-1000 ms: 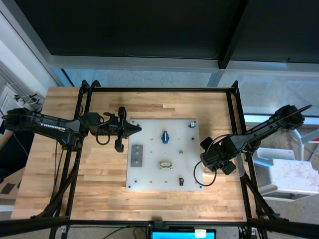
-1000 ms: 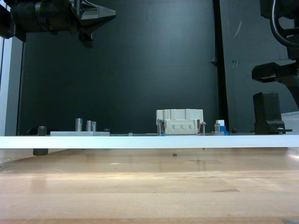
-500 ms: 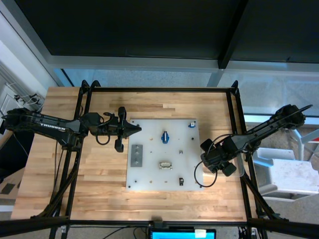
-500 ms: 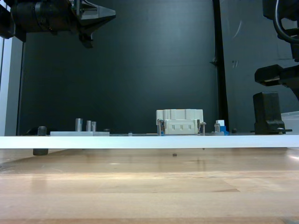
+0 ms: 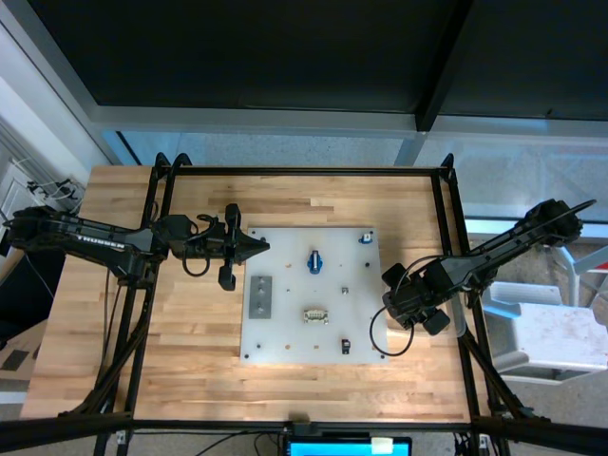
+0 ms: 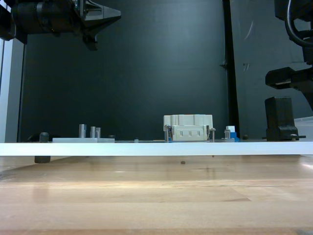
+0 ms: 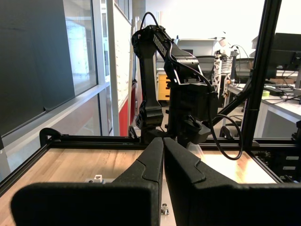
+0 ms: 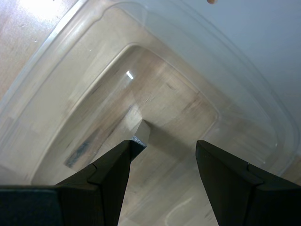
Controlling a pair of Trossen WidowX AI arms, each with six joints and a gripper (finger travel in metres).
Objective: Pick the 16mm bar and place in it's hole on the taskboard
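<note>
Wooden planks of the butcher-block table (image 5: 190, 380) are carrying the square white taskboard (image 5: 285, 347) in the high view, inside a black metal frame (image 5: 304, 172). The left gripper (image 5: 265, 245) is hovering over the board's far left corner. The right gripper (image 5: 390, 323) is pointing down just off the board's right edge, its fingers too dark to separate there. In the low view the left gripper (image 6: 119, 16) is hanging high above the flat grey metal block (image 6: 83, 140) with three short pegs, the right arm is being cut off by the picture's edge, and a dark wall is filling the background. In the left wrist view the left gripper (image 7: 163, 139) is showing its fingers pressed together, facing the right arm (image 7: 188, 94) and a bright lab with windows and benches. In the right wrist view the right gripper (image 8: 168, 143) is holding its black fingers spread over a clear plastic bin (image 8: 70, 61) resting on wood. What looks like the 16mm metal bar (image 8: 139, 129) is lying free on the bin floor at one fingertip, its outline blurring into the wood, so I cannot be sure.
</note>
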